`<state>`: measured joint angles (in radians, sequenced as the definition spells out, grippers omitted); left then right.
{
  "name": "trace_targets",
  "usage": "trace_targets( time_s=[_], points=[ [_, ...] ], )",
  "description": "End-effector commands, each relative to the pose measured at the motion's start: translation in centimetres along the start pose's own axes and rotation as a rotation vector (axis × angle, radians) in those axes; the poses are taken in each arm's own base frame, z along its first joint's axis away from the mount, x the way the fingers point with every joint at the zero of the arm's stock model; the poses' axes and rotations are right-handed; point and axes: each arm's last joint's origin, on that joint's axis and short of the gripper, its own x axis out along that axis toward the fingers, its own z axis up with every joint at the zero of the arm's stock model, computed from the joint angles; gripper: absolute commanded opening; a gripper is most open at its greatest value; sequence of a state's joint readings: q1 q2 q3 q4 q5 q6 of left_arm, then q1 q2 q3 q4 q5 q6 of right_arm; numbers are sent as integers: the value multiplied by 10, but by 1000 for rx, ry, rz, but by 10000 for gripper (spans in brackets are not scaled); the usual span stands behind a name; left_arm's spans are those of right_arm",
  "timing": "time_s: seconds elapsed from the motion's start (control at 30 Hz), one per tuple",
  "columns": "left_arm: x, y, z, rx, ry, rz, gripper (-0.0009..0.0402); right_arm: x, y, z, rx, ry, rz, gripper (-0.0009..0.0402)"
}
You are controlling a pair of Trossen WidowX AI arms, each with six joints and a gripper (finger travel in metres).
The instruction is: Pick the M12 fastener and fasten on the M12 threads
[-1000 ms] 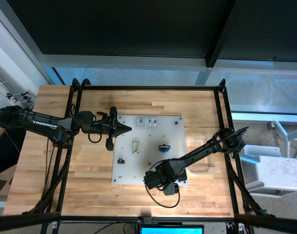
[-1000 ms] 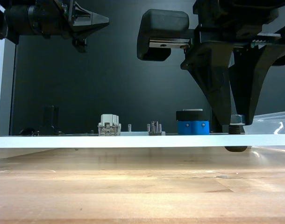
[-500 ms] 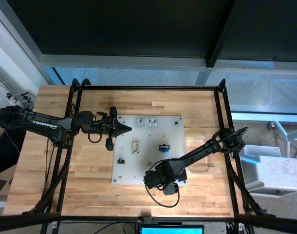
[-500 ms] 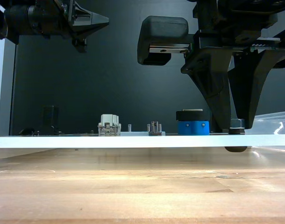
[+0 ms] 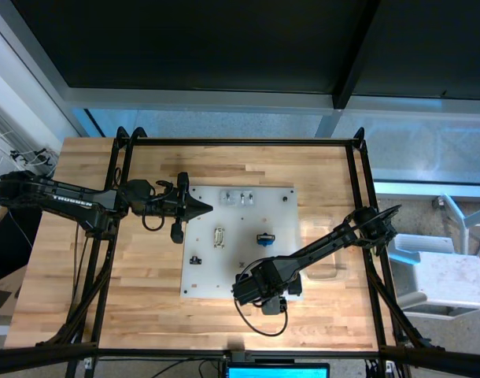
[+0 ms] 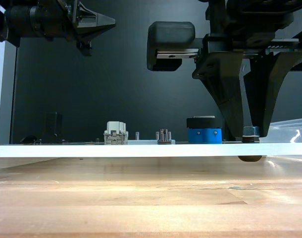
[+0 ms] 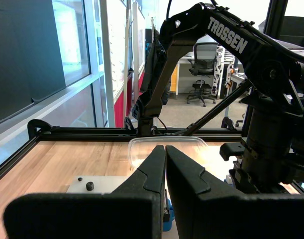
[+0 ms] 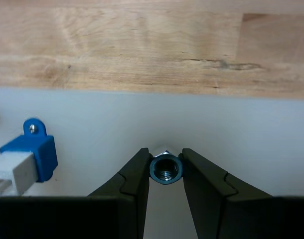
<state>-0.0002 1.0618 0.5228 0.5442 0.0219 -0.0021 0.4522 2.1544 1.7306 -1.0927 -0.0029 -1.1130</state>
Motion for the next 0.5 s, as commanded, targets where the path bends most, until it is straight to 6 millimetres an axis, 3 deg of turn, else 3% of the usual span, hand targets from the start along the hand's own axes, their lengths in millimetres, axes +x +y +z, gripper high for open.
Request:
trace_targets(
  time_s=[0.03, 0.5],
  points=[
    [0, 0, 0, 0, 0, 0, 0, 1, -1, 0, 134, -1, -4, 43],
    [0, 0, 0, 0, 0, 0, 0, 1, -1, -1, 906, -4, -5, 43]
  ],
)
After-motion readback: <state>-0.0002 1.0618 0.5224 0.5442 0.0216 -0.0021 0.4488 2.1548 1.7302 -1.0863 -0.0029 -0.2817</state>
